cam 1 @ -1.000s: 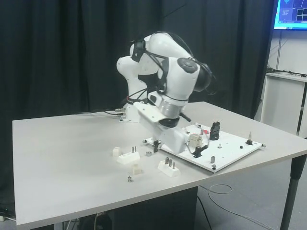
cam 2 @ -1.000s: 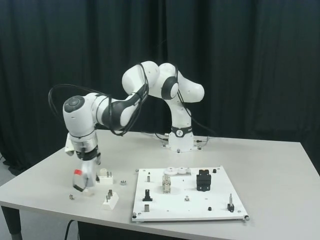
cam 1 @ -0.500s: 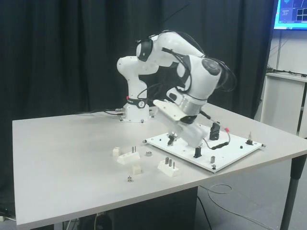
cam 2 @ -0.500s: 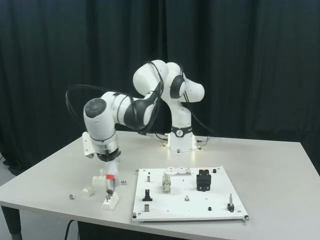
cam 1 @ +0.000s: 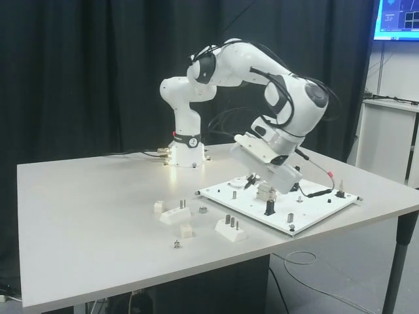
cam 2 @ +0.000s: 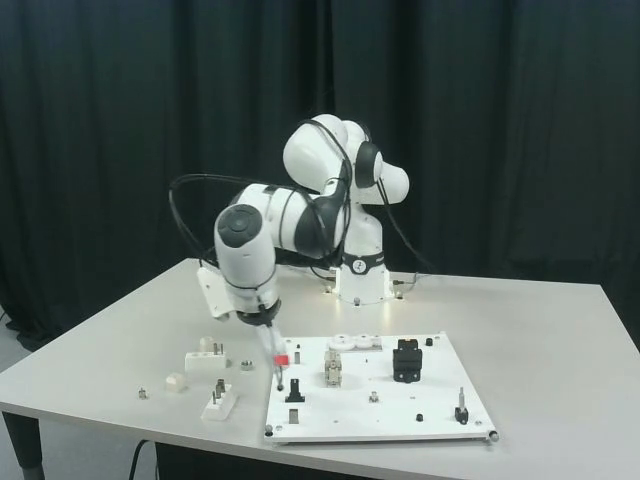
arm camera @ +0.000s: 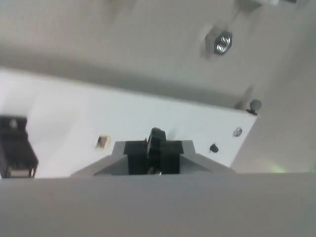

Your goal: Insert USB.

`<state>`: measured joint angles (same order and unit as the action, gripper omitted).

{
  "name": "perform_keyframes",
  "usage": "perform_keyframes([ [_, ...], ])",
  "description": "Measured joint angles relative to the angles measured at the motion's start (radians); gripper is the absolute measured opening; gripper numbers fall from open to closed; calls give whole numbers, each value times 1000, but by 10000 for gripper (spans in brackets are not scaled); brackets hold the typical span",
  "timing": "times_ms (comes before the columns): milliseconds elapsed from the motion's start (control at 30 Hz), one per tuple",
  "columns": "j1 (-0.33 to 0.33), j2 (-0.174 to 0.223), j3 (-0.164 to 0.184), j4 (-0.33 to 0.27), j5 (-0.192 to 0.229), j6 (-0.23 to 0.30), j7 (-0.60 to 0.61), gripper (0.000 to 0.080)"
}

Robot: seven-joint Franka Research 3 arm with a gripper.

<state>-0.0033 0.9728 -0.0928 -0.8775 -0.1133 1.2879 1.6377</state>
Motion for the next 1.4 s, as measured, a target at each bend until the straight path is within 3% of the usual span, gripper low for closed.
perform_keyframes([
  [200,20,-25,34,-42,-42,3,-29,51],
  [467,31,-51,79,-92,-88,47,-378,51],
  [767,43,-72,79,-124,-100,88,-559,51],
  [1400,74,-113,81,-145,-105,157,-669,51],
])
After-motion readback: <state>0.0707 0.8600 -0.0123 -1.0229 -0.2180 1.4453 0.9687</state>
